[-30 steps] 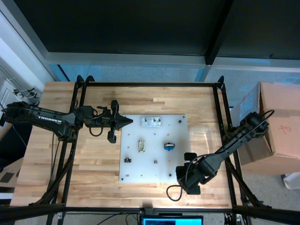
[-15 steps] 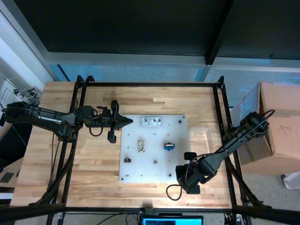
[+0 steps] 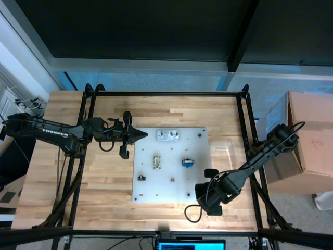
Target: Remove the RJ45 connector from the taskboard and place in the container
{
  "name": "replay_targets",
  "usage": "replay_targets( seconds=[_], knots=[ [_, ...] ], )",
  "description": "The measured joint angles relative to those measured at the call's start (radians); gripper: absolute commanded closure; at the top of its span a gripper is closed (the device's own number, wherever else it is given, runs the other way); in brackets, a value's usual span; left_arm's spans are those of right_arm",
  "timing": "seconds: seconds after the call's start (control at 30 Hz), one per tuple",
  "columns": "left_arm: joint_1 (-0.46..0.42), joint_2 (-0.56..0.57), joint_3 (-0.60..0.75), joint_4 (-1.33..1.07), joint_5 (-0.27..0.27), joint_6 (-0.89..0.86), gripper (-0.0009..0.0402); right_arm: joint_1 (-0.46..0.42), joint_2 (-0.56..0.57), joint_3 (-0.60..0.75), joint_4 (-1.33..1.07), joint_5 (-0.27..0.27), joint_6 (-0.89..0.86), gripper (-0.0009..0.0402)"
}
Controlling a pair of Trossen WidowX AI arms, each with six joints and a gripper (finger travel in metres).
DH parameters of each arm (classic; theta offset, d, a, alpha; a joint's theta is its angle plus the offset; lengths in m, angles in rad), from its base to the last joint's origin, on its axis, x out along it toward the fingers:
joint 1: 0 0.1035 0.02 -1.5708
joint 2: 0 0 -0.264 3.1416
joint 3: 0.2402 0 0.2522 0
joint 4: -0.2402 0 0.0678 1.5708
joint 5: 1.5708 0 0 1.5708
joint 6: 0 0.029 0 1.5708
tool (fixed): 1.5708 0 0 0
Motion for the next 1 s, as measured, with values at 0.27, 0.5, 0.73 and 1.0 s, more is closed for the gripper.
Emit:
replay_targets(
  seconds=[0.27,0.5,0.73,1.0],
  knots=[
    [0.000,0.000,0.000,0.000,0.000,0.000,0.0393,0.000,-0.023,0.002,-0.004,-0.011,0.003,0.0393],
    [0.000,0.000,0.000,0.000,0.000,0.000,0.0393,-0.011,-0.073,0.037,-0.089,-0.010,0.002,0.0393],
    [0.000,0.000,0.000,0.000,0.000,0.000,0.0393,-0.030,-0.127,0.039,-0.146,-0.009,-0.023,0.0393],
    [0.000,0.000,0.000,0.000,0.000,0.000,0.0393,-0.050,-0.176,-0.006,-0.155,-0.007,-0.027,0.0393]
  ],
)
